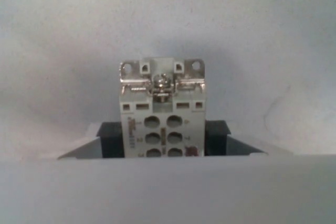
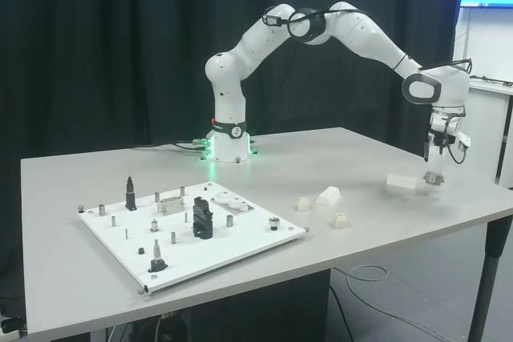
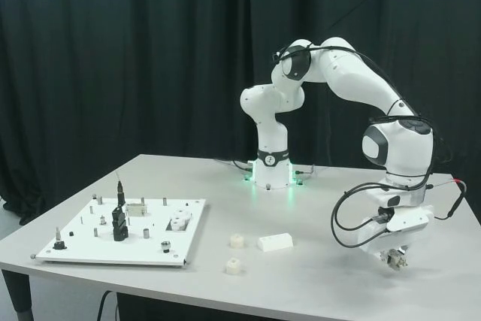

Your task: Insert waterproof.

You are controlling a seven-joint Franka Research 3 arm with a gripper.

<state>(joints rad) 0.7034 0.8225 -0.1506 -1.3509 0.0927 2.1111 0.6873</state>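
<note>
The black fingers [image 1: 164, 139] are clamped on the white rectangular multi-hole connector block [image 1: 161, 109], low over the grey worktop [image 2: 369, 158].

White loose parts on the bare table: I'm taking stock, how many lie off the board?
4. Three sit grouped beside the board: far small block, larger block, near small block. The fourth block lies by the gripper, which holds a connector. Others may be hidden.
</note>
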